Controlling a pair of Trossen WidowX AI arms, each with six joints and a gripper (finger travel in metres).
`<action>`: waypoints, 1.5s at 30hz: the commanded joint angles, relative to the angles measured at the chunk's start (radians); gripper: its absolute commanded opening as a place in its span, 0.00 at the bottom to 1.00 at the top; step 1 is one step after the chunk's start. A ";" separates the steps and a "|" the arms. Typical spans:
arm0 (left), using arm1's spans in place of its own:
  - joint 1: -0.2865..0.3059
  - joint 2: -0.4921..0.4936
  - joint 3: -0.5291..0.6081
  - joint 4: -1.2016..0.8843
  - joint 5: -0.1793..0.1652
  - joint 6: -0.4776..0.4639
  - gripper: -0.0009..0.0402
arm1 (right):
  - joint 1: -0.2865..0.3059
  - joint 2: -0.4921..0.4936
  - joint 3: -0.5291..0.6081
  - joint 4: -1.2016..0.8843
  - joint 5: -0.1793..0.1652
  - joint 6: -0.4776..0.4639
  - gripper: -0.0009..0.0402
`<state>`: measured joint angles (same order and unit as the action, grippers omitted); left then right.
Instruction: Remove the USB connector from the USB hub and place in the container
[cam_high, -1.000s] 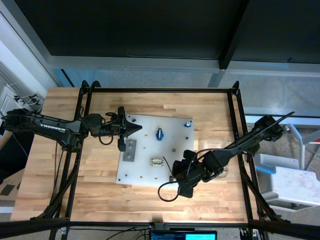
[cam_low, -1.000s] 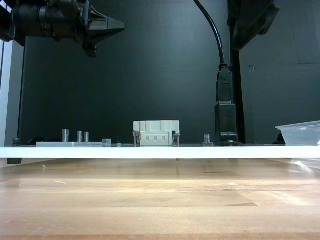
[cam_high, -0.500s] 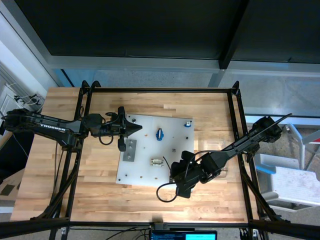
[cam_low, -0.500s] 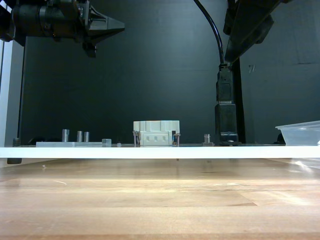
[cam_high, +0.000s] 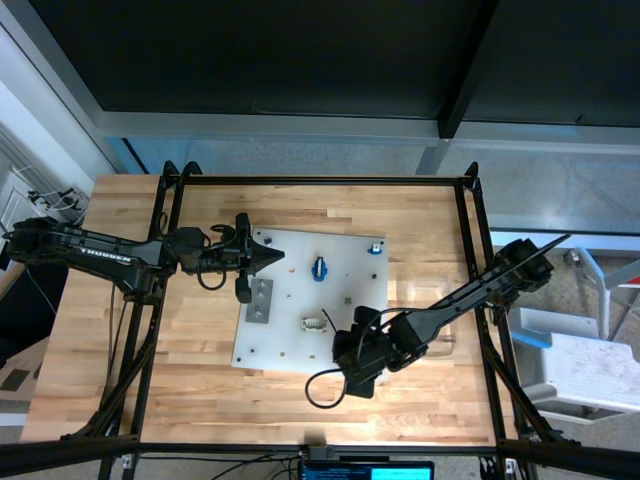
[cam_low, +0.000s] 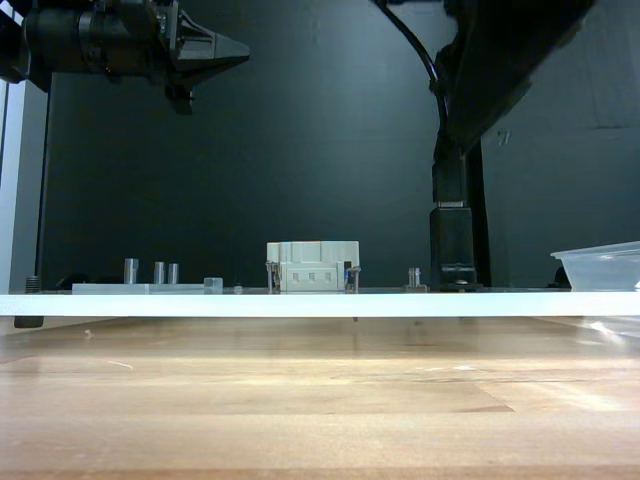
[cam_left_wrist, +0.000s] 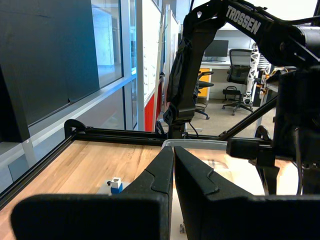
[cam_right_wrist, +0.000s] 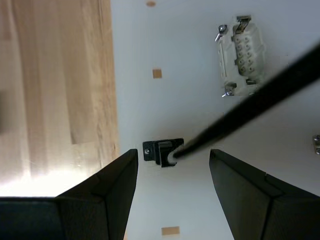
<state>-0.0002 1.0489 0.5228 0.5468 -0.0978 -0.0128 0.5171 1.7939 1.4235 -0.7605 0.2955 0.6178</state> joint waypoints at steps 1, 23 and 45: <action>0.000 0.000 0.000 0.000 0.000 0.000 0.02 | -0.005 0.013 -0.002 0.009 0.002 -0.009 0.48; 0.000 0.000 0.000 0.000 0.000 0.000 0.02 | -0.010 0.026 -0.002 0.010 -0.003 -0.024 0.08; 0.000 0.000 0.000 0.000 0.000 0.000 0.02 | -0.022 0.066 0.070 -0.052 -0.029 -0.071 0.02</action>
<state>-0.0002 1.0489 0.5228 0.5472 -0.0978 -0.0128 0.4988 1.8545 1.4834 -0.8028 0.2729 0.5549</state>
